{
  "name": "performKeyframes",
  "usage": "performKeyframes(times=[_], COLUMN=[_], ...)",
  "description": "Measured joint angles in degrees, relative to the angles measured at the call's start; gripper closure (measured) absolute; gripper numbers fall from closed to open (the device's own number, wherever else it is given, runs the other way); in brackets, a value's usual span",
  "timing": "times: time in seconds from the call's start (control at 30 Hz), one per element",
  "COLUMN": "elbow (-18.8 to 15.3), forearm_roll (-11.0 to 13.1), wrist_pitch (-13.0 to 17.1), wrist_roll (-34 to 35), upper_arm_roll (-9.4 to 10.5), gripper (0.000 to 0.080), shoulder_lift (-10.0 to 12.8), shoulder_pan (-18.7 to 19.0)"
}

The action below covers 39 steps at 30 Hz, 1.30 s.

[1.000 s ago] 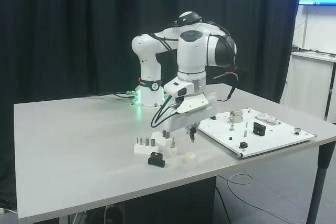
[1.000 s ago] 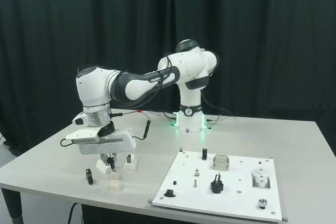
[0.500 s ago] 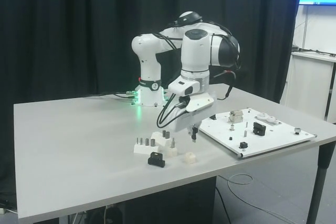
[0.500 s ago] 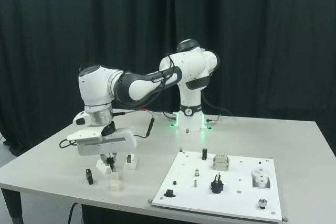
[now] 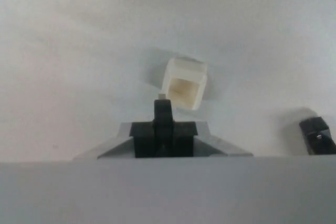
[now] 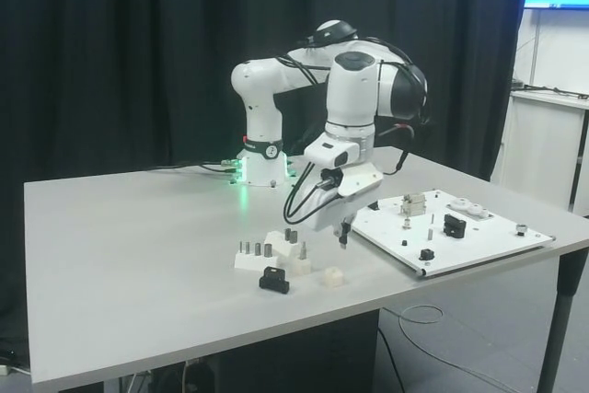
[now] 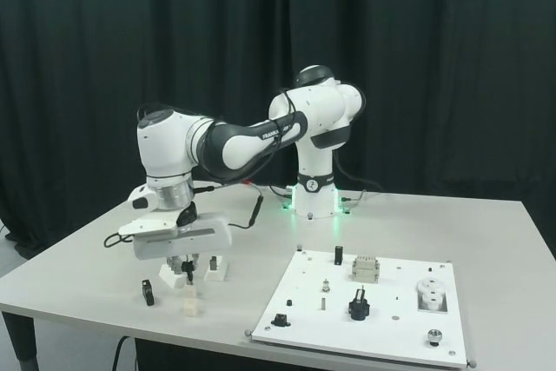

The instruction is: Insert USB.

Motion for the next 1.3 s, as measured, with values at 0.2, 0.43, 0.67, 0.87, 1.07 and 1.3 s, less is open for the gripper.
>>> performKeyframes(times=[0.2,0.43,0.67,0.87,1.07,1.3], elbow=[-1.74,-6.19,-13.28,-20.17,-26.56,-32.78], forearm_roll=[-0.61,-0.65,-0.35,1.06,2.31,3.5], wrist_pitch=[-1.17,-2.21,-2.29,-1.91,-0.4,2.17], wrist_roll=[-0.18,-1.23,-3.07,-4.61,-5.71,-7.06], upper_arm_roll=[-0.27,-1.72,-4.09,-6.69,-8.74,-10.3], gripper=[0.0736,0.0736,0.0736,0.0736,0.0736,0.0736], shoulder_lift=[0.0,0.01,0.08,0.43,0.56,0.55], shoulder_pan=[1.54,4.99,10.49,15.95,21.26,26.99])
